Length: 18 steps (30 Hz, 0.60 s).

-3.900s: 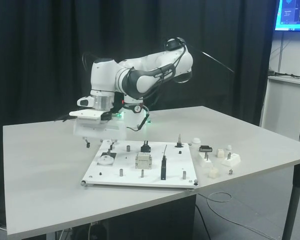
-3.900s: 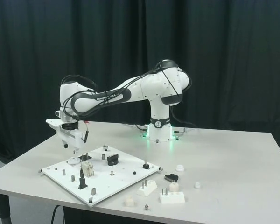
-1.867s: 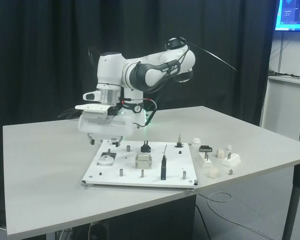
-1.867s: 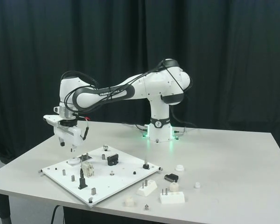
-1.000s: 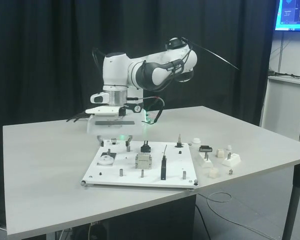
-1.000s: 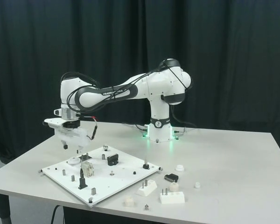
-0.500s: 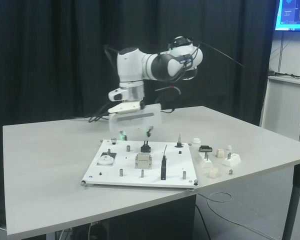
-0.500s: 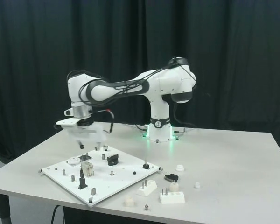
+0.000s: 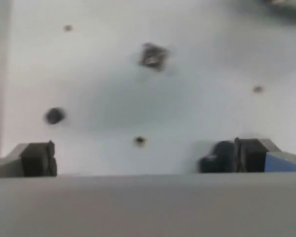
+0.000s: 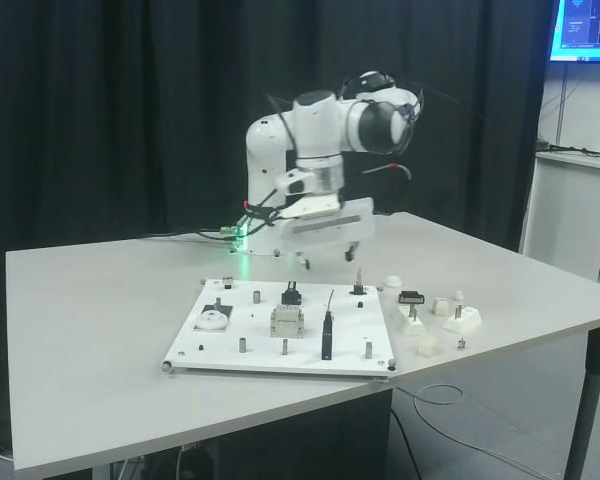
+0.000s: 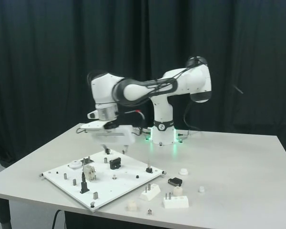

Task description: Pick small gear.

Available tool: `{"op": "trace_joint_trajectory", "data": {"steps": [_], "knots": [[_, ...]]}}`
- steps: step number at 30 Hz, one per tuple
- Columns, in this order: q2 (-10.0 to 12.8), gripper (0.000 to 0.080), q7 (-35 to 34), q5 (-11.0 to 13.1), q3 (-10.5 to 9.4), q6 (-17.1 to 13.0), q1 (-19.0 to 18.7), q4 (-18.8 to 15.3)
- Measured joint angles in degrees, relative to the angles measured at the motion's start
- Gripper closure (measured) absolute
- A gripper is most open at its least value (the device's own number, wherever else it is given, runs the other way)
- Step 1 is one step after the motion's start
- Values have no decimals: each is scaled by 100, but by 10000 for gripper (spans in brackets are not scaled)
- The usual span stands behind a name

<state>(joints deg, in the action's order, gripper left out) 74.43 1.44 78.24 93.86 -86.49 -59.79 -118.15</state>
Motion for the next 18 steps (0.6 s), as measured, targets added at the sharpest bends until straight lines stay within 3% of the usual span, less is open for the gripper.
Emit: {"op": "trace_joint_trajectory", "data": {"steps": [12, 18], "knots": [[-85, 3, -1207, -22, 6, -105, -1247, -194], [-136, 3, -2151, -10, -73, -375, -1870, -186]]}}
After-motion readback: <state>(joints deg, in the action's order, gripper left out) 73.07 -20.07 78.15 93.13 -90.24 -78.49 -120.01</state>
